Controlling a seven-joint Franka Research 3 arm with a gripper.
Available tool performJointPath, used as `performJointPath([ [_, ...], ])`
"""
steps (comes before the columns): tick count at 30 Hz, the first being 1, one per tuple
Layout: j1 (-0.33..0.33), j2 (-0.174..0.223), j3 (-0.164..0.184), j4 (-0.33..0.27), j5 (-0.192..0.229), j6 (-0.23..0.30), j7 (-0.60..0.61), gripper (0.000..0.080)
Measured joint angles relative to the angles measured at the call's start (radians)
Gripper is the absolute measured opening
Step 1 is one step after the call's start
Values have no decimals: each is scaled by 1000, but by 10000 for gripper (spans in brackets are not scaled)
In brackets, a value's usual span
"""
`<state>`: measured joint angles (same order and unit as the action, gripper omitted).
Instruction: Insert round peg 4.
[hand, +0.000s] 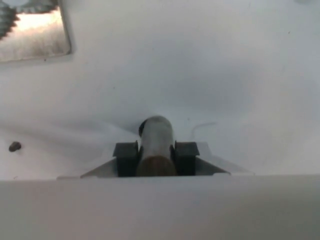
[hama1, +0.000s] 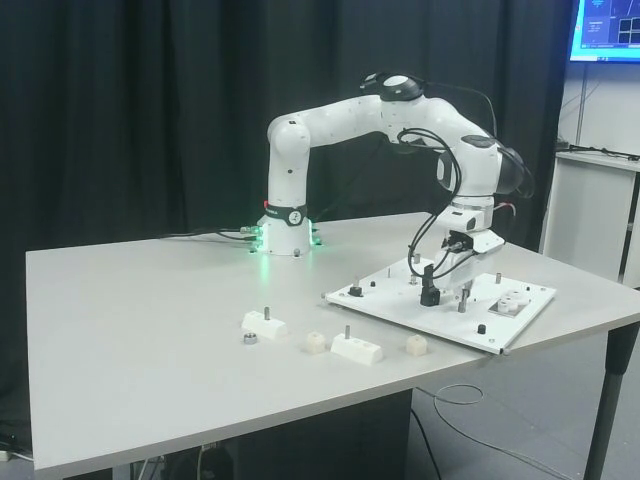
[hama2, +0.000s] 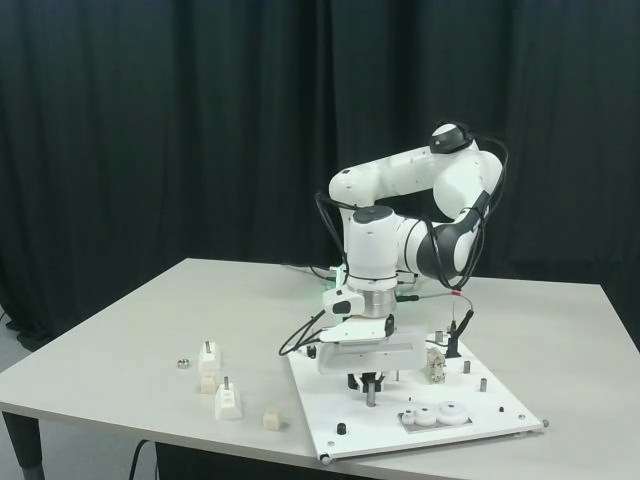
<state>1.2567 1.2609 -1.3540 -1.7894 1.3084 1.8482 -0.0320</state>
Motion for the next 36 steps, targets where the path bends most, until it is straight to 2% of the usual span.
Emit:
performJointPath([
  [18,-1,-1,3,-1,0,-7,0,153],
  [36,-4,0,23,0,1,15,0,153],
])
